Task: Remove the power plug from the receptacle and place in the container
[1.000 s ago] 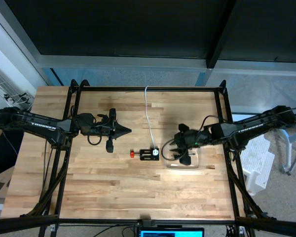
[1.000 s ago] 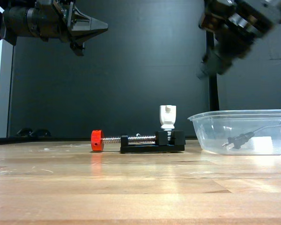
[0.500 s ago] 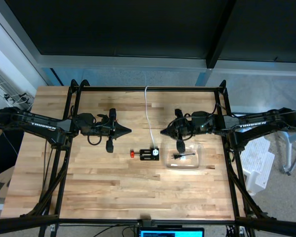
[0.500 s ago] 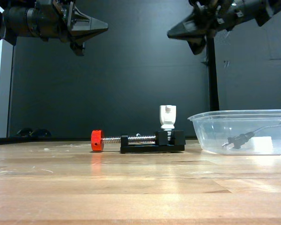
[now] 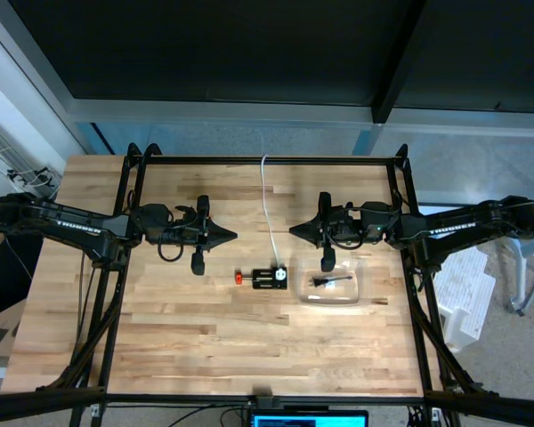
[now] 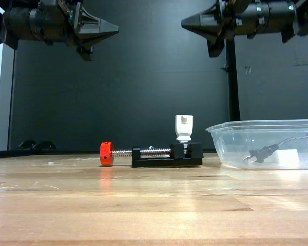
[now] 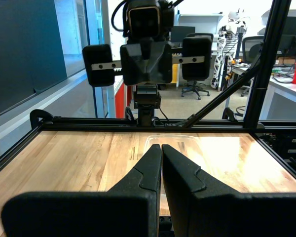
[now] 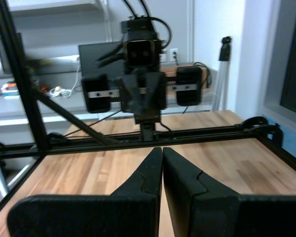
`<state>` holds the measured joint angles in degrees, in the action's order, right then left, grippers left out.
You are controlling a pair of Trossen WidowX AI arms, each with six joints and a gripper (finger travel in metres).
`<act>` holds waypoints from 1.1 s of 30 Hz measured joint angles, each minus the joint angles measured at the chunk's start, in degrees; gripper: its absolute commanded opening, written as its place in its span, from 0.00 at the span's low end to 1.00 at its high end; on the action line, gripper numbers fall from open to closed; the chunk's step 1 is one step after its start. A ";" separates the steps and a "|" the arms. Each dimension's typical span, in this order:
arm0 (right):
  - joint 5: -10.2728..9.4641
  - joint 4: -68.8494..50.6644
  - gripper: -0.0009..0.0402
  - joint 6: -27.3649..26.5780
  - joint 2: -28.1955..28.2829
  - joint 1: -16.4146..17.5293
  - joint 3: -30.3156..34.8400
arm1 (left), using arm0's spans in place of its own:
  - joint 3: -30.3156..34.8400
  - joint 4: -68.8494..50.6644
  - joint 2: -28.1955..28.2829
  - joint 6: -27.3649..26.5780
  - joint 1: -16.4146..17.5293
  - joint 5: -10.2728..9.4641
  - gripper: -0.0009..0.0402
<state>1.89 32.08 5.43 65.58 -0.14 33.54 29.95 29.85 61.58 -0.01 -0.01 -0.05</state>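
The power plug (image 5: 324,281) is lying inside the container (image 5: 361,299) on the right of the surface (image 5: 205,329). It is sitting on the tray bottom and is well apart from the receptacle (image 5: 280,275), whose white face is standing bare in its clamp beside the red knob (image 5: 238,277).

The right claw (image 5: 292,232) is hanging high above the surface with its fingers pressed together and gripping nothing. From its tip, the plug is lying lower, to the right and nearer to the near edge, roughly beneath that arm's wrist. The left claw (image 5: 234,236) is hovering at a like height on the far left side of the clamp, also closed and empty, and pointing right at its partner. The right arm is plainly the nearer of the two to the tray.

The plug's long axis is running left to right, almost in line with the tray's length. Seen through the clear wall in the low view, the power plug (image 6: 259,154) seems to be pointing its prongs left, toward the receptacle (image 6: 184,125). Its thin cord is trailing up and to the right, though the plastic is blurring the detail somewhat. The white cable (image 5: 269,205) is running away from the receptacle toward the far edge, between the two claws.

Judging by how things are lying, the removal and the placing are looking complete. Neither claw is needing to come down again.
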 measured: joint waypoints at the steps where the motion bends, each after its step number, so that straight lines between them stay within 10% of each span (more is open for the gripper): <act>1: 0.07 0.50 0.02 0.00 -0.13 -0.13 -0.63 | -0.02 0.00 0.00 0.00 0.00 0.00 0.02; 33: -1.25 1.16 0.02 0.22 -1.46 -0.52 -3.13 | -0.02 0.02 0.00 0.00 0.00 0.00 0.02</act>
<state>0.64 33.23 5.65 64.12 -0.67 30.41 29.93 29.87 61.58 -0.01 -0.01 -0.05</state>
